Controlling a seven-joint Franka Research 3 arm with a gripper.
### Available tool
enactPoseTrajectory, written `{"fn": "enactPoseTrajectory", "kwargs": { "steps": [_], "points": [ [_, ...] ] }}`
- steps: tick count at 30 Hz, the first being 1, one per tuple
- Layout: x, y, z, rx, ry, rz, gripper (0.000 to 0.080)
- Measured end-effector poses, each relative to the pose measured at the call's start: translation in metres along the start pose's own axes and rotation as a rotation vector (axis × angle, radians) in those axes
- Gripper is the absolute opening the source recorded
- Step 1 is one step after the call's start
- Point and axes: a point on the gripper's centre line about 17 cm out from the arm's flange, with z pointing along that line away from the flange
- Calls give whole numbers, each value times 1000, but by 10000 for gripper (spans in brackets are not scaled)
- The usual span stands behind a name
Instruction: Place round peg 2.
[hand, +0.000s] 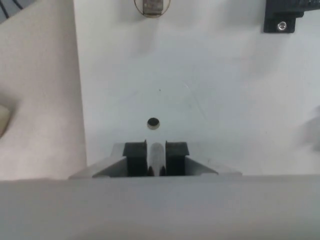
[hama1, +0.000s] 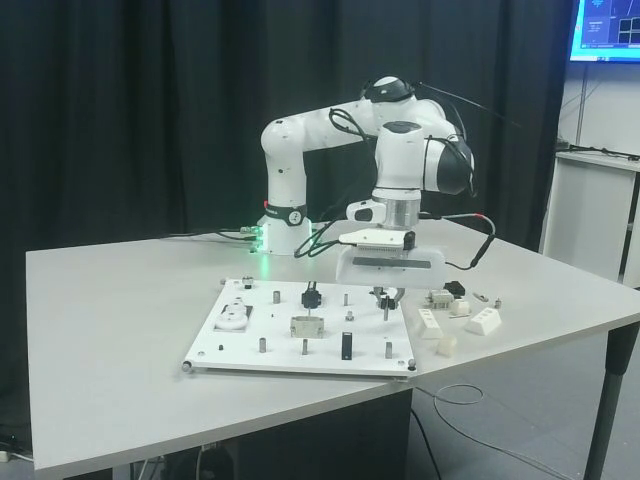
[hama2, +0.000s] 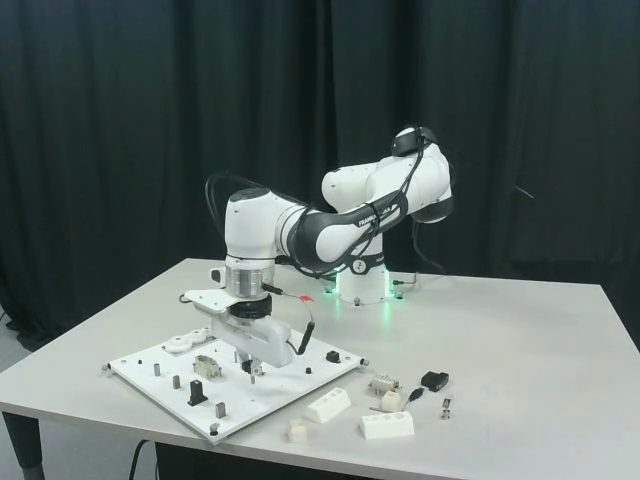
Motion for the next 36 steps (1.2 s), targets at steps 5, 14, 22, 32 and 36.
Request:
{"fn": "enactPoseTrajectory", "kwargs": {
  "steps": [5,14,22,32,36],
  "points": [
    [0,0,0,0,0,0,74],
    [1,2,2,-2,1,1,74],
    [2,3,5,-4,5,3,74],
    [3,3,6,-7,10,1,74],
    [4,4,6,-8,12,-2,74]
  ]
}}
